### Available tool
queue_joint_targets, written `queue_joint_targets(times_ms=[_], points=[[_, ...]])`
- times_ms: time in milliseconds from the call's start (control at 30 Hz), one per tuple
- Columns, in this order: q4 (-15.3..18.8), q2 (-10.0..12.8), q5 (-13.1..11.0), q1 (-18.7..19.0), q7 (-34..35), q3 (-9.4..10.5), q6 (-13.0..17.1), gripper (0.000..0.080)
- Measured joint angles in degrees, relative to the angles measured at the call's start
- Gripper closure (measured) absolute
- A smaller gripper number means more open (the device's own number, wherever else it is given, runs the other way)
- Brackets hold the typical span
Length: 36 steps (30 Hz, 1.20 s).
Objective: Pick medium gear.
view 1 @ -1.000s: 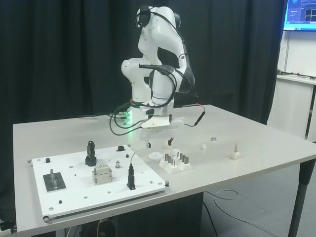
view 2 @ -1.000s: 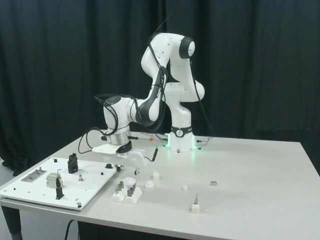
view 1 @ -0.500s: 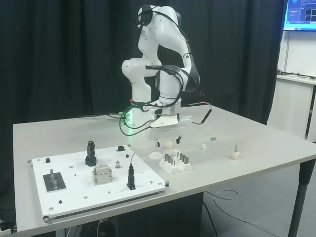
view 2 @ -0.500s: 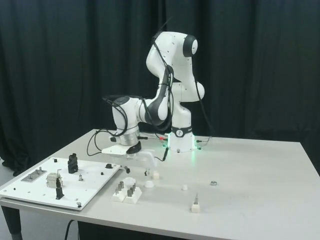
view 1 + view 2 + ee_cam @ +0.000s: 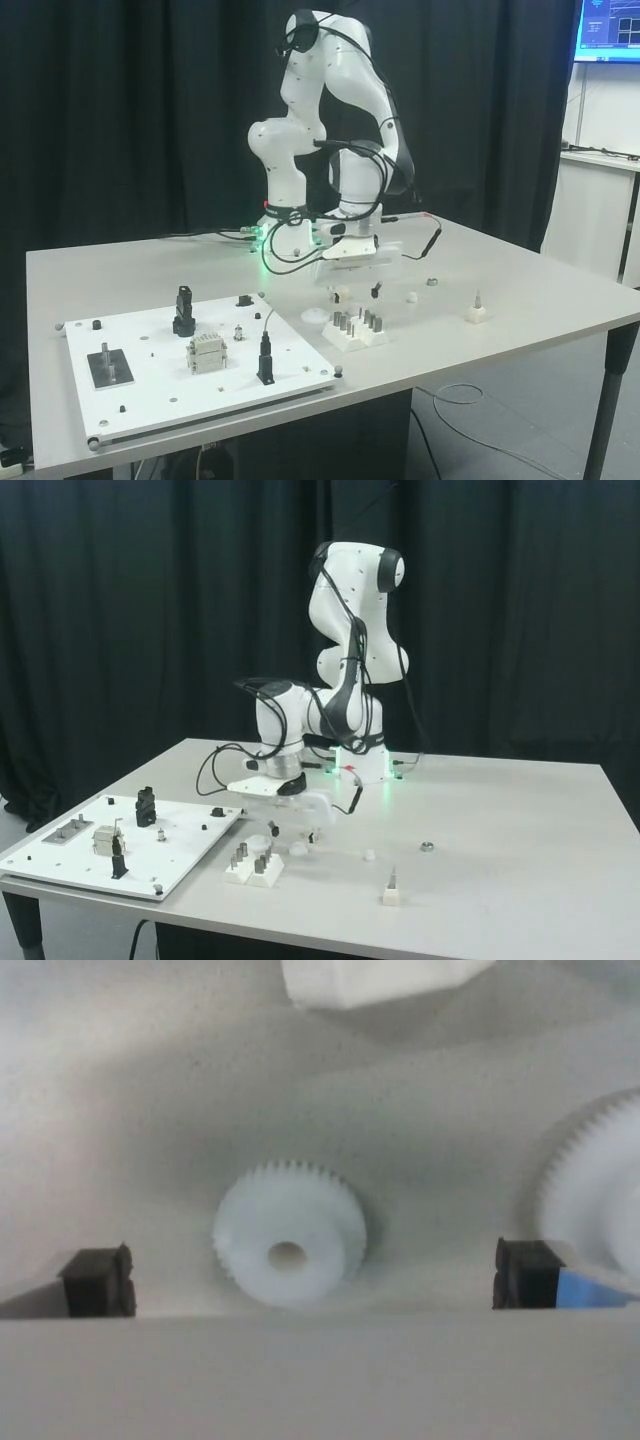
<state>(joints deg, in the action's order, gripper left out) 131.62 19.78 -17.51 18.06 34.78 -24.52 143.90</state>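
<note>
The hand [image 5: 310, 1280] is spread wide just above the counter [image 5: 120, 1110], holding nothing. The medium gear [image 5: 288, 1248] lies flat between its fingertips, touching neither. A larger gear [image 5: 600, 1200] sits just beside one fingertip. No writing is legible.

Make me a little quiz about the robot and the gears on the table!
1. True or false: the gripper is already squeezing the medium gear.
2. In the wrist view, where does the medium gear lie?
A. between the two black fingertips
B. on the white board with the black parts
C. on top of the bigger gear
3. Fill in: the arm's base glows ____ at the back of the grey table.

Key
1. False: the fingertips stand wide apart, clear of the gear.
2. A
3. green
</note>
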Motion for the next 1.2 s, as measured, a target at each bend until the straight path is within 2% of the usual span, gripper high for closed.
queue_joint_targets(times_ms=[433,667,900,1200], points=[[3.58,0.03,-0.09,1.01,2.17,0.49,6.41,0.0003],[4.13,0.27,-0.8,1.01,2.52,0.79,8.15,0.0003],[4.23,0.88,-2.58,1.01,2.52,1.04,9.56,0.0003],[4.23,1.71,-3.62,1.01,2.52,1.55,10.59,0.0003]])
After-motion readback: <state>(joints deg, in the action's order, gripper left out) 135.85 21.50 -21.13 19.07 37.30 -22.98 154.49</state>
